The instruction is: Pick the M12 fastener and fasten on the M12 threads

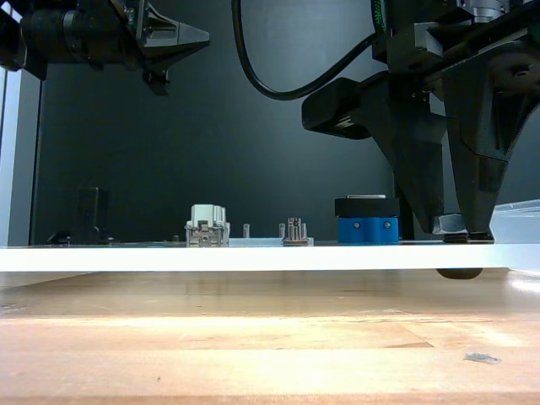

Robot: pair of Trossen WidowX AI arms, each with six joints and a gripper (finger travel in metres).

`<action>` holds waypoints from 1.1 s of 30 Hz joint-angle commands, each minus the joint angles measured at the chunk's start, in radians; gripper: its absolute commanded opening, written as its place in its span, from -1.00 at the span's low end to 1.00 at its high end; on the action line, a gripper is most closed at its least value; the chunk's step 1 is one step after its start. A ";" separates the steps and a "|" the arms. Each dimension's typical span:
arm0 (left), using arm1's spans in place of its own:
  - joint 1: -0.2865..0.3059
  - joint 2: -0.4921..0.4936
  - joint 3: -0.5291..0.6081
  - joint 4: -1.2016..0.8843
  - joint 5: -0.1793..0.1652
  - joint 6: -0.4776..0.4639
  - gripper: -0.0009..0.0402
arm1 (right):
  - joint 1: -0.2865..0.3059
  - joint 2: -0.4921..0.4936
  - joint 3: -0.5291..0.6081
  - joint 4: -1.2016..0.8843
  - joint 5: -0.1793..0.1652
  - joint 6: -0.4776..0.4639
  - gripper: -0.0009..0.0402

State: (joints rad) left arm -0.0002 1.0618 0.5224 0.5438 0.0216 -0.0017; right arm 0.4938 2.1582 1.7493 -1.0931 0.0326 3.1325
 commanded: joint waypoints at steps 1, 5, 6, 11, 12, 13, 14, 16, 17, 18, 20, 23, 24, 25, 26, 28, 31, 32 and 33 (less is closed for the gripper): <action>0.000 0.000 0.000 0.000 0.000 0.000 -0.96 | 0.000 -0.006 0.002 0.004 0.000 0.001 -0.82; 0.000 0.000 0.000 0.000 0.000 0.000 -0.96 | 0.000 -0.006 0.001 0.005 -0.002 0.002 -0.81; 0.000 0.000 0.000 0.000 0.000 0.000 -0.96 | 0.000 -0.006 0.002 0.005 -0.003 0.002 -0.79; 0.000 0.000 0.000 0.000 0.000 0.000 -0.96 | 0.000 -0.006 0.001 0.007 -0.008 0.001 -0.58; 0.000 0.000 0.000 0.000 0.000 0.000 -0.96 | 0.000 -0.006 0.002 0.007 -0.008 0.001 -0.54; 0.000 0.000 0.000 0.000 0.000 0.000 -0.96 | 0.000 -0.006 0.003 0.007 -0.008 0.001 -0.49; 0.000 0.000 0.000 0.000 0.000 0.000 -0.96 | 0.001 -0.006 0.005 0.006 -0.008 0.001 -0.44; 0.000 0.000 0.000 0.000 0.000 0.000 -0.96 | 0.002 -0.006 0.008 0.007 -0.008 0.001 -0.37; 0.000 0.000 0.000 0.000 0.000 0.000 -0.96 | 0.003 -0.009 0.008 0.007 -0.007 0.001 -0.33; 0.000 0.000 0.000 0.000 0.000 0.000 -0.96 | 0.003 -0.010 0.008 0.009 -0.007 0.001 -0.30; 0.000 0.000 0.000 0.000 0.000 0.000 -0.96 | 0.004 -0.015 0.008 0.011 -0.008 0.001 -0.23; 0.000 0.000 0.000 0.000 0.000 0.000 -0.96 | 0.005 -0.025 0.008 0.015 -0.008 0.001 -0.14; 0.000 0.000 0.000 0.000 0.000 0.000 -0.96 | 0.005 -0.030 0.008 0.015 -0.008 0.000 -0.11; 0.000 0.000 0.000 0.000 0.000 0.000 -0.96 | 0.005 -0.038 0.008 0.015 -0.009 0.001 -0.09; 0.000 0.000 0.000 0.000 0.000 0.000 -0.96 | 0.005 -0.045 0.008 0.017 -0.013 0.000 -0.07; 0.000 0.000 0.000 0.000 0.000 0.000 -0.96 | 0.006 -0.064 0.008 0.022 -0.026 -0.030 -0.05; 0.000 0.000 0.000 0.000 0.000 0.000 -0.96 | 0.006 -0.095 0.008 0.020 -0.025 -0.218 -0.03; 0.000 0.000 0.000 0.000 0.000 0.000 -0.96 | 0.006 -0.104 0.008 0.013 -0.025 -0.298 -0.03; 0.000 0.000 0.000 0.000 0.000 0.000 -0.96 | 0.005 -0.113 0.008 0.002 -0.021 -0.370 -0.03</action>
